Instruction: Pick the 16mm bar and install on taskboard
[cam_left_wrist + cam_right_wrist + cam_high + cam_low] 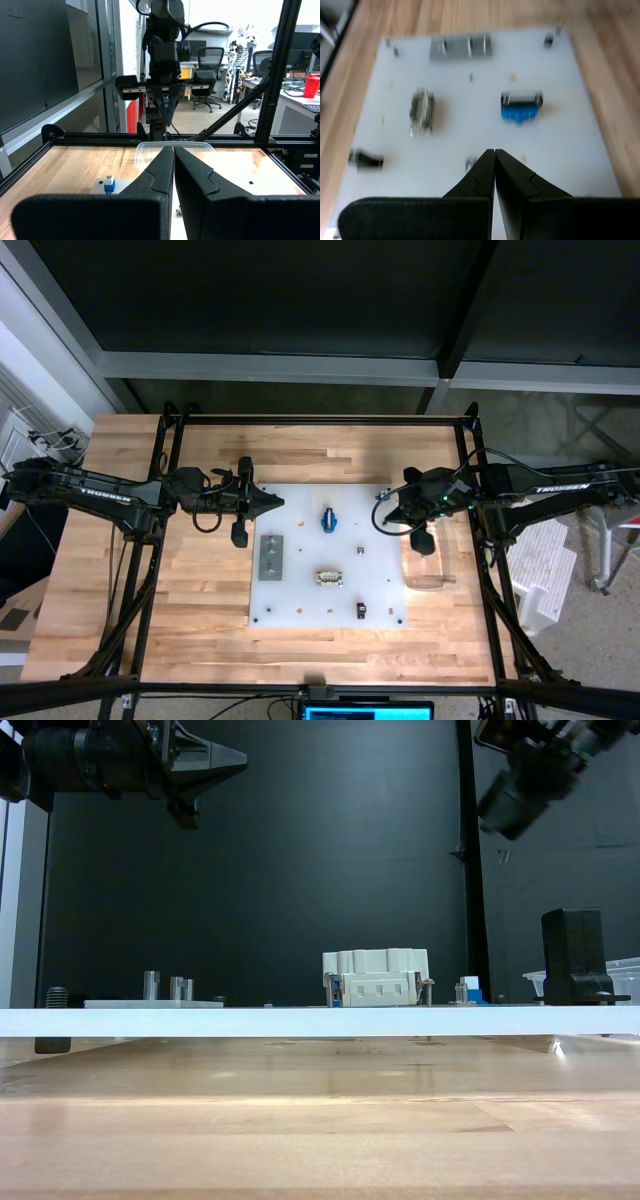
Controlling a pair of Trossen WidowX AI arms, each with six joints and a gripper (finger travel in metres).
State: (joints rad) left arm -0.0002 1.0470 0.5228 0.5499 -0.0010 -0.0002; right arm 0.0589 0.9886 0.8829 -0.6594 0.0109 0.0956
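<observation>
The taskboard (300,600) is a white square panel in the middle of the table, also seen in the right wrist view (560,100). It carries a grey block (270,555) with short pegs standing in it (150,985), a blue fitting (329,520) and a white connector (329,579). A tiny grey peg (471,77) stands on the board near the block; I cannot tell whether it is the 16mm bar. My left gripper (277,502) hovers shut and empty over the board's far left edge. My right gripper (383,514) hangs shut and empty above the board's far right part.
A clear plastic tray (435,560) sits just right of the board, under the right arm. A small black fitting (361,611) stands near the board's front edge and rises tall in the low view (575,955). A black frame (160,540) borders the table.
</observation>
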